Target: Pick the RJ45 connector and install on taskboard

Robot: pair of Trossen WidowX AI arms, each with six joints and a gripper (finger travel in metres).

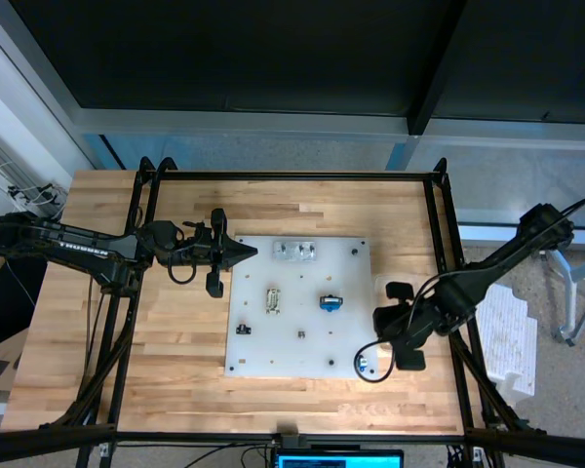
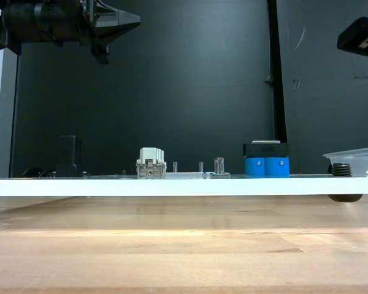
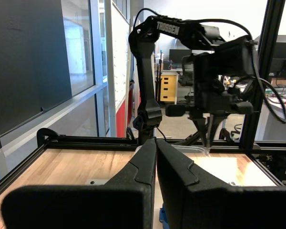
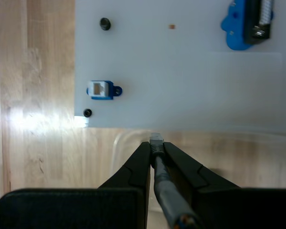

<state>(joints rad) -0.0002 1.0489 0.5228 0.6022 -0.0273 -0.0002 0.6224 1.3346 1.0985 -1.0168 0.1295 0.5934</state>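
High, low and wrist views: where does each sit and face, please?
High: above near edge, looking down at taskboard; both arms.
Low: table height, along taskboard; left hand overhead.
Left wrist: across table; shut left hand, right arm beyond.
Right wrist: downward; right hand grips RJ45 connector beside taskboard.
High and right wrist share the blue socket.

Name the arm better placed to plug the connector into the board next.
Right. The right gripper holds the RJ45 connector beside the taskboard edge, near the blue socket. The left gripper hangs shut and empty over the opposite edge.
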